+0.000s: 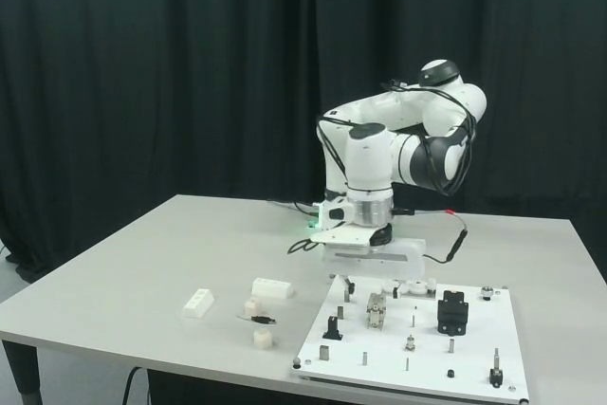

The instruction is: Remove waterproof.

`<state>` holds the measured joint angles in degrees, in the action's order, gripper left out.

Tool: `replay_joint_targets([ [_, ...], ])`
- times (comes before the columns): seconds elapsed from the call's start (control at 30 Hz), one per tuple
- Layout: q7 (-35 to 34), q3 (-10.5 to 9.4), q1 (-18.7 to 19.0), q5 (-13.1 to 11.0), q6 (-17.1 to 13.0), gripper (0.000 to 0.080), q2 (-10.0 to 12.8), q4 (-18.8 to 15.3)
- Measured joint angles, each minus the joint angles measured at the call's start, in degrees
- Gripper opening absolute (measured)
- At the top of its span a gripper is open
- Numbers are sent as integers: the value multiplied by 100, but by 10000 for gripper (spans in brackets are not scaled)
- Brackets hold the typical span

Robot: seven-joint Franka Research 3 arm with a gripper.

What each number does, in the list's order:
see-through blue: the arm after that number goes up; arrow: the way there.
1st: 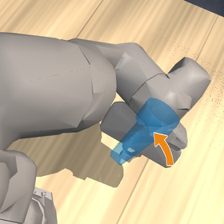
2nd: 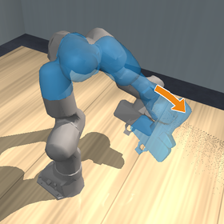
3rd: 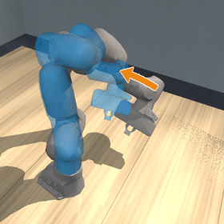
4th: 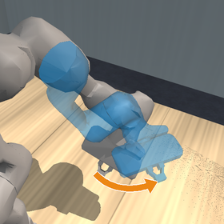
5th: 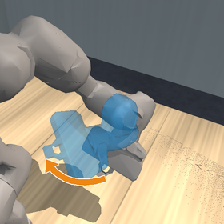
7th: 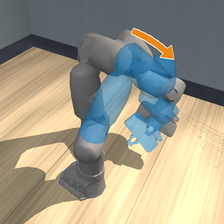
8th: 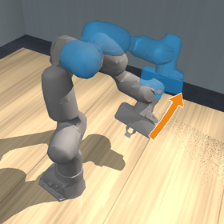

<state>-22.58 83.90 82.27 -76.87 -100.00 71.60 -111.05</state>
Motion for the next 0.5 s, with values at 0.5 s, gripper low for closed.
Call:
replay_joint_targets([
  [0.5,0,-184,277,16,-442,800,0,-118],
])
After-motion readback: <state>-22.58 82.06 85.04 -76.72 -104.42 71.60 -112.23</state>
